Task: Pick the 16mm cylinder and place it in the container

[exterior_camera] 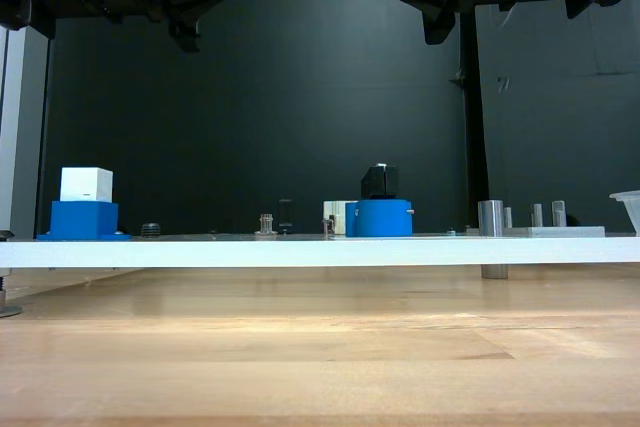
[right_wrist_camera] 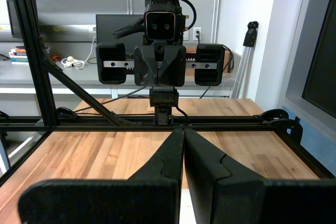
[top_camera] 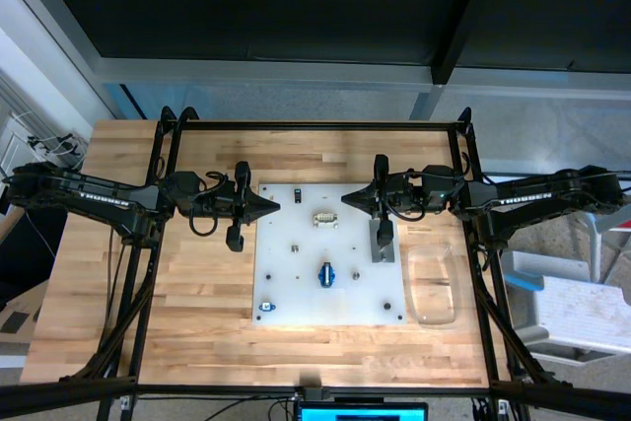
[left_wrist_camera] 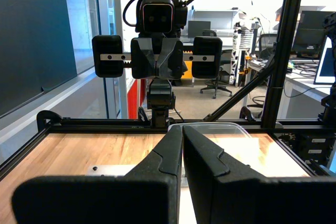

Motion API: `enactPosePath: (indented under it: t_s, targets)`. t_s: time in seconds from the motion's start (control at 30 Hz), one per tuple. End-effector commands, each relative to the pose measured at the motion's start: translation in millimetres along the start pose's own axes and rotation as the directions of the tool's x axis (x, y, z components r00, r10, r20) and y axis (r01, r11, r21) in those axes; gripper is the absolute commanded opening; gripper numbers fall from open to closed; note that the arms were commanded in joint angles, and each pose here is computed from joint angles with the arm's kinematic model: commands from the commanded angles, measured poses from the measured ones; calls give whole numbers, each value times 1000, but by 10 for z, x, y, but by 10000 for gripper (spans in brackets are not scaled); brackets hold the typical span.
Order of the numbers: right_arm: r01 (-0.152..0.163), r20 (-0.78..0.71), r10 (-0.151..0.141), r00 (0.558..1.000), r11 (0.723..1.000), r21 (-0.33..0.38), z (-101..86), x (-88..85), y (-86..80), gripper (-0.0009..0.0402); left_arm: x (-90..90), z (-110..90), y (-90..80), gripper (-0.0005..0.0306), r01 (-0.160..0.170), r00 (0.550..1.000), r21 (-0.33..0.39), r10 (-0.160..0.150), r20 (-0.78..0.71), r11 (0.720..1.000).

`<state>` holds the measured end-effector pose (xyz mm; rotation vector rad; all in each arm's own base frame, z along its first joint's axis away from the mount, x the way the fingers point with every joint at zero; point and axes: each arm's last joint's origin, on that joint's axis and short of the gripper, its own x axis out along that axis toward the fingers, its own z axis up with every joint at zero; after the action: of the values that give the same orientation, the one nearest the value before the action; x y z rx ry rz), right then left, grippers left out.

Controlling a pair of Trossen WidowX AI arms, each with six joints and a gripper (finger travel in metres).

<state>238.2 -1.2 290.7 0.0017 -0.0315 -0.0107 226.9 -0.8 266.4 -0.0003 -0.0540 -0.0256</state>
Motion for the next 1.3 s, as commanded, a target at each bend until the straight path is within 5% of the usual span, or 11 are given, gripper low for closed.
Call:
enactPosePath:
  t_s: [0.03, 0.47, 0.57, 0.67, 0.83, 1.07, 1.3]
  targets:
    - [0, 0, 0, 1000, 1000, 0, -1, 1, 1, 0, 1, -1, 0, 0, 0, 1000, 0, 0, 0, 1000]
    - [2, 20, -2, 1000, 1000, 1, 20, 1, 0, 0, 1, 0, 0, 0, 0, 1000, 0, 0, 0, 1000]
    - [-15, 38, 15, 999, 1000, 3, 37, 0, 10, 0, 1, -1, 0, 0, 0, 1000, 0, 0, 0, 1000]
    - [-91, 53, 90, 994, 996, 10, 80, 4, 35, 0, 1, 0, 0, 0, 0, 1000, 0, 0, 0, 1000]
    - [-78, -28, 81, 996, 992, 102, 275, 49, 34, 0, 0, 0, 0, 0, 0, 1000, 0, 0, 0, 1000]
    - [-61, -196, 81, 977, 992, 106, 618, 77, 37, 0, 1, 0, 1, 0, 0, 1000, 0, 0, 0, 1000]
    - [14, -456, 50, 888, 991, 135, 738, 102, 38, 0, 0, 0, 0, 0, 0, 1000, 0, 0, 0, 1000]
